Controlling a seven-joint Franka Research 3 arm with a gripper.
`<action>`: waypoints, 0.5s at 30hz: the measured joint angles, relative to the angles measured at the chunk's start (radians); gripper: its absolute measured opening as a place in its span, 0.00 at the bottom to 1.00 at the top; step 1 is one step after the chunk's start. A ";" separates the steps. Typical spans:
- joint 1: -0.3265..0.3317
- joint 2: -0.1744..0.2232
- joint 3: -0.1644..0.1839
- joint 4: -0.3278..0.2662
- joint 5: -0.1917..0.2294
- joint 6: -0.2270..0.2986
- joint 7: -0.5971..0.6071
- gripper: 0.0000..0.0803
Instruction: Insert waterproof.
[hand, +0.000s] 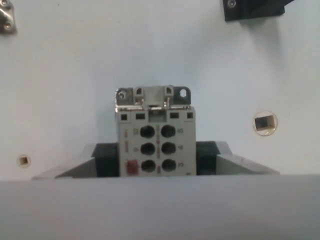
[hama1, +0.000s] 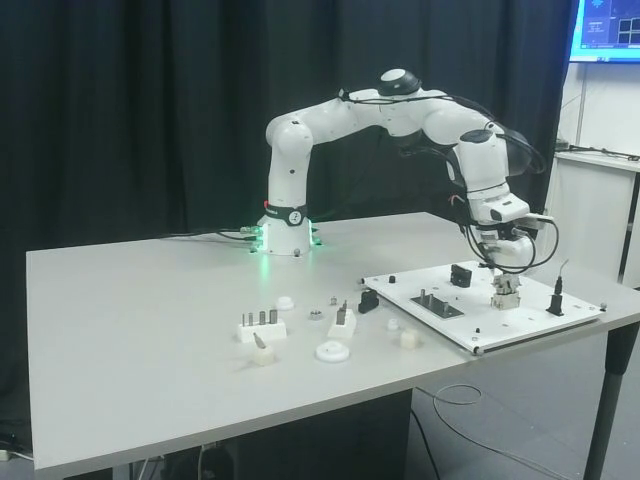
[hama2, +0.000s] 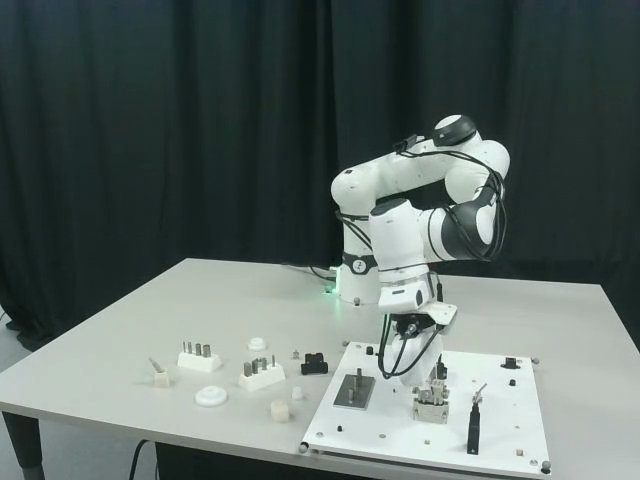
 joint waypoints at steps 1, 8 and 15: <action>0.001 0.000 0.000 -0.001 0.000 0.002 -0.002 0.39; 0.010 0.001 0.001 -0.007 0.005 0.015 -0.004 0.39; 0.018 0.001 0.002 -0.013 0.012 0.028 -0.016 0.39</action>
